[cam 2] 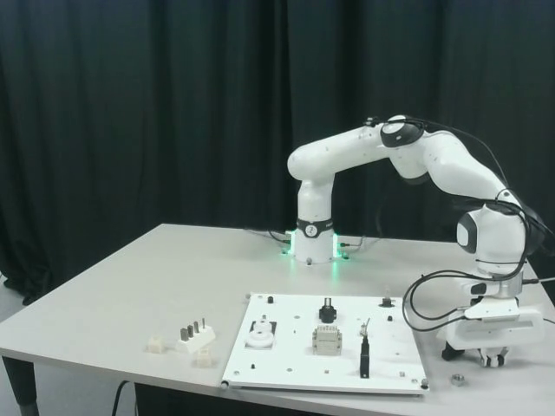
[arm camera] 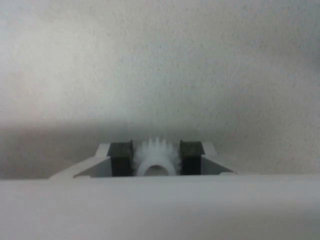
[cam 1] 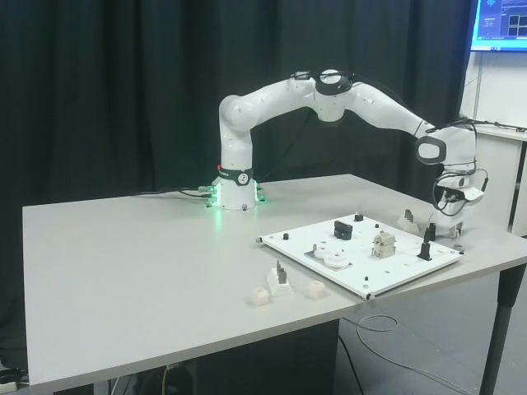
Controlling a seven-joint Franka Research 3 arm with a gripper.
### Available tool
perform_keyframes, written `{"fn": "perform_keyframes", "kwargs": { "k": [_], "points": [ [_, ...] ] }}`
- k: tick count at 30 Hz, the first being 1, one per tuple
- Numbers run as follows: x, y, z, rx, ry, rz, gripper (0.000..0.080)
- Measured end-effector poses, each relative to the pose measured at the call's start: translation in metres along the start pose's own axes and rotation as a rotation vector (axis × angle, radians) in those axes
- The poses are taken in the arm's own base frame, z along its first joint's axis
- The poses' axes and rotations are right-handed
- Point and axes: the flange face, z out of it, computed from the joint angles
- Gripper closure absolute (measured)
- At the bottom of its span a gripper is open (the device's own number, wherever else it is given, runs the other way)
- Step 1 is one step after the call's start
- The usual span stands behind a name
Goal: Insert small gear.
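Beside the board, at its 3 o'clock, the gripper pinches the gear, ready for carrying to insertion.

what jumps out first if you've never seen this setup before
The white arm arches from its green-lit base out past the edge of the white assembly board, with its claw down low over the grey table. In the wrist view, a small white gear sits clamped between the claw's black pads. Near the table's front edge, beside the board, stand a few small white blocks.
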Motion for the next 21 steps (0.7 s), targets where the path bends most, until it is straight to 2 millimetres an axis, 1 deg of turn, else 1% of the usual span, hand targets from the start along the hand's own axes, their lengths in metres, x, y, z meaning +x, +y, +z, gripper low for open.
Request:
{"fn": "perform_keyframes", "kwargs": {
  "k": [10,21],
  "points": [
    [0.009,-0.003,-0.013,0.002,-0.020,0.004,0.0605],
    [0.017,-0.002,-0.017,0.002,-0.029,0.011,0.0606]
  ]
}}
